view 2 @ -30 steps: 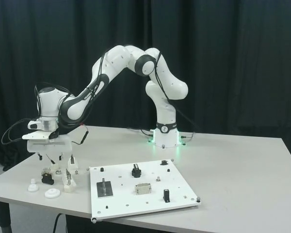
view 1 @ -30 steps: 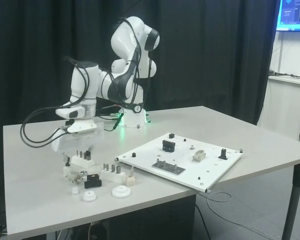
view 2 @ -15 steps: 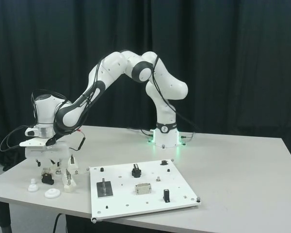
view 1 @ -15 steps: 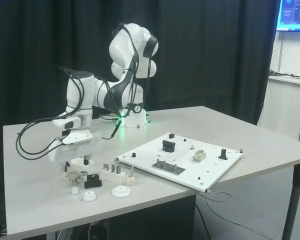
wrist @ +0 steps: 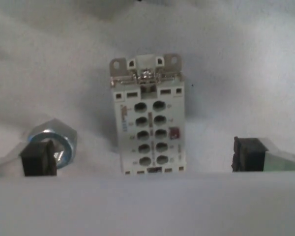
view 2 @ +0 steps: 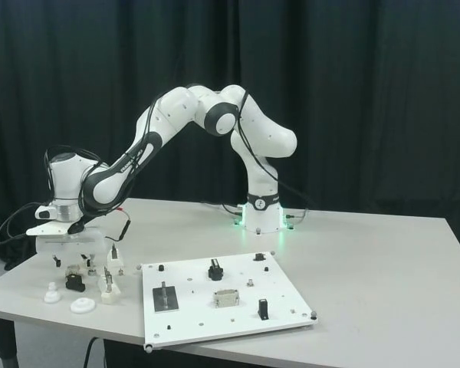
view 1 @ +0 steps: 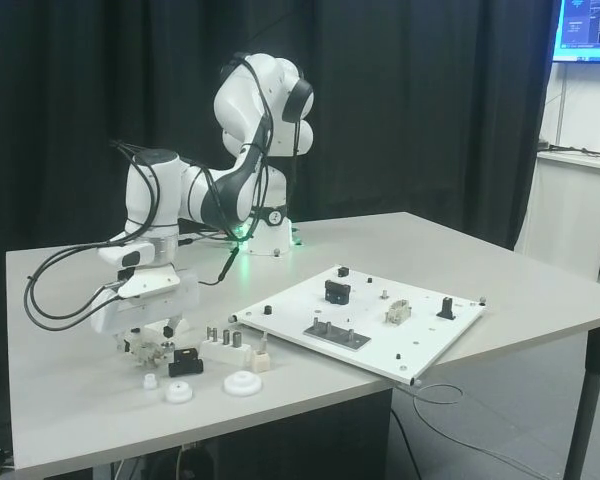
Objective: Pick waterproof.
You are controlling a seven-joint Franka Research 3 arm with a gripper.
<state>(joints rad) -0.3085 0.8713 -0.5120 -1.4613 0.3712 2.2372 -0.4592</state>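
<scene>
Grey table (view 1: 70,300) before black curtains; white board (view 1: 365,320) of fixtures beside a cluster of small parts. Gripper (wrist: 142,156) spread wide, holding nothing, its black pads (wrist: 38,158) either side of the waterproof connector (wrist: 148,123), neither touching. Connector lying flat on the table, white block with two rows of round sockets and a metal clamp at one end. Probably rigid, light, smooth-sided; best taken across the long flat flanks, clear of the clamp. Grey hex nut (wrist: 52,141) just beside one pad. No legible writing.
</scene>
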